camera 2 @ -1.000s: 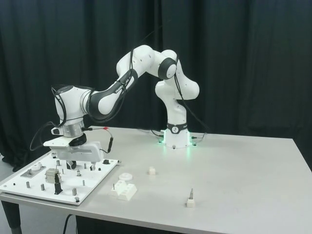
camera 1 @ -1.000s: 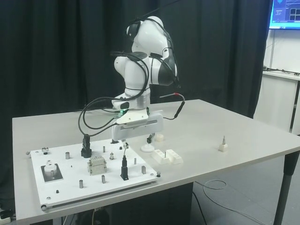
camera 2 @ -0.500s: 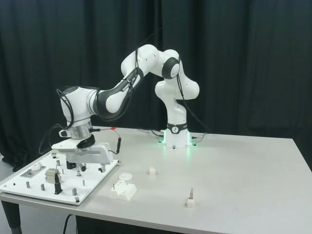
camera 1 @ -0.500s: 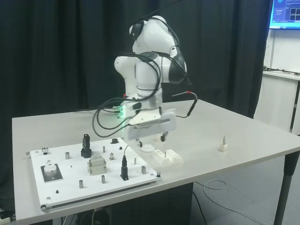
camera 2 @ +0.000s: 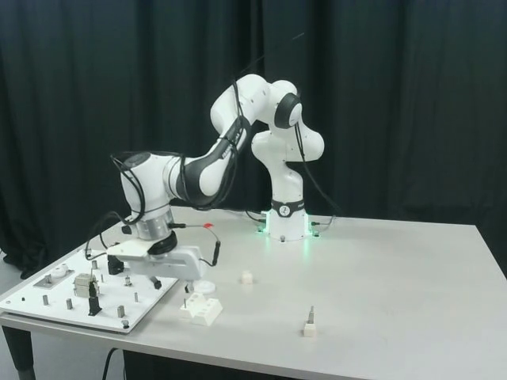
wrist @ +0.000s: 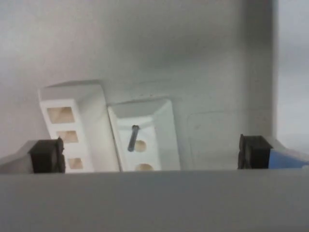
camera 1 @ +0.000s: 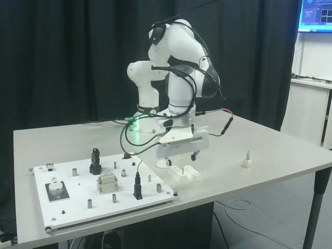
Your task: Pick round peg 1.
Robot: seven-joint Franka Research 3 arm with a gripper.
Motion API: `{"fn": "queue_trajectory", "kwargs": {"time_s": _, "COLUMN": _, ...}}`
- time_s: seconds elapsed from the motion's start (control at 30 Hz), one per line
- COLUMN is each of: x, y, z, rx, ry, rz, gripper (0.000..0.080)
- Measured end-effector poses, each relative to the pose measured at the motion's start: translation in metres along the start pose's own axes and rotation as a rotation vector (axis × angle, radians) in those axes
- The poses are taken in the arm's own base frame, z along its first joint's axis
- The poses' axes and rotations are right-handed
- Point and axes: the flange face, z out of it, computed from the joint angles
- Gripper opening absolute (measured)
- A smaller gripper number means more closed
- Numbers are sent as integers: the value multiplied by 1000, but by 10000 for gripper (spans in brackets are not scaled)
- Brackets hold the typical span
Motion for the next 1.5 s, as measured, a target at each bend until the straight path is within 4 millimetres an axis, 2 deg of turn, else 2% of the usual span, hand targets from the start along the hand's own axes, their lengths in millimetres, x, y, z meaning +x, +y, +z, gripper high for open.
{"fn": "queue_trajectory", "kwargs": {"time_s": 0.37, "x": -10, "y": 2, "z": 30, "rx": -18, "ry": 20, "rz": 15, "gripper": 800}}
{"fn": "queue_trajectory", "kwargs": {"time_s": 0.87, "x": -15, "y": 5, "z": 54, "rx": -14, "ry": 50, "rz": 15, "gripper": 800}}
{"fn": "queue_trajectory", "kwargs": {"time_s": 0.9, "x": -15, "y": 5, "z": 55, "rx": -15, "ry": 50, "rz": 14, "gripper": 702}}
{"fn": "queue_trajectory", "kwargs": {"time_s": 1.2, "x": -18, "y": 4, "z": 58, "rx": -34, "ry": 56, "rz": 24, "gripper": 702}}
{"fn": "queue_trajectory", "kwargs": {"time_s": 1.23, "x": -18, "y": 4, "z": 58, "rx": -36, "ry": 57, "rz": 25, "gripper": 380}}
{"fn": "queue_trajectory", "kwargs": {"time_s": 1.4, "x": -21, "y": 3, "z": 56, "rx": -43, "ry": 61, "rz": 28, "gripper": 380}}
{"fn": "queue_trajectory", "kwargs": {"time_s": 1.43, "x": -21, "y": 2, "z": 56, "rx": -43, "ry": 61, "rz": 28, "gripper": 180}}
{"fn": "queue_trajectory", "kwargs": {"time_s": 1.5, "x": -23, "y": 2, "z": 55, "rx": -44, "ry": 62, "rz": 27, "gripper": 180}}
